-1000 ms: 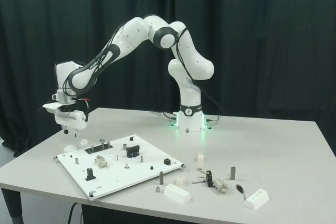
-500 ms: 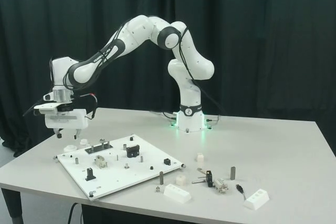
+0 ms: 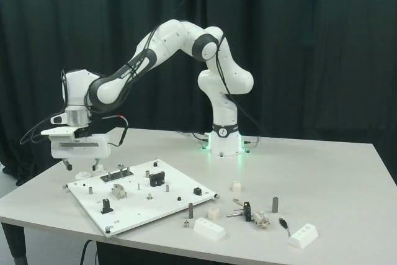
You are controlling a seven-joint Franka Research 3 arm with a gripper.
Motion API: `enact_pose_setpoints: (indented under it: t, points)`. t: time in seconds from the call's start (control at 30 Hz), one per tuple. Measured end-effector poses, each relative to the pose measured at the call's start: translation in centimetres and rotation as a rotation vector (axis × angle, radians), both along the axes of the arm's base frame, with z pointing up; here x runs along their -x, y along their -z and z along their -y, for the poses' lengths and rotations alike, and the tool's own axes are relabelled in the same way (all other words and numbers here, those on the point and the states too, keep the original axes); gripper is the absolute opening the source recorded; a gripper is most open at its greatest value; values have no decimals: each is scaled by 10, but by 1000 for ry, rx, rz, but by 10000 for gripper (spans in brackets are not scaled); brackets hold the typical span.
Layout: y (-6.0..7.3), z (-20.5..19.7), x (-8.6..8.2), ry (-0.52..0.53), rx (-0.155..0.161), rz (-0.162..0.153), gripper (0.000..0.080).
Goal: Remove round peg 3.
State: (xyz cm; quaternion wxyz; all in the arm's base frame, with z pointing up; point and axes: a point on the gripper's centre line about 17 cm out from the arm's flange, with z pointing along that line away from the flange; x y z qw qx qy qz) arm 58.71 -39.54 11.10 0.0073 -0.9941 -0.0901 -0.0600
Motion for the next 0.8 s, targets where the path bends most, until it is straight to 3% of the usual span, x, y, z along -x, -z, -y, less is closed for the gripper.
enact_pose_setpoints:
  t: [0.53, 0.8]
  points:
    - [28, -9, -8, -67, 45, -55, 800]
    - [42, -13, -8, -93, 46, -70, 800]
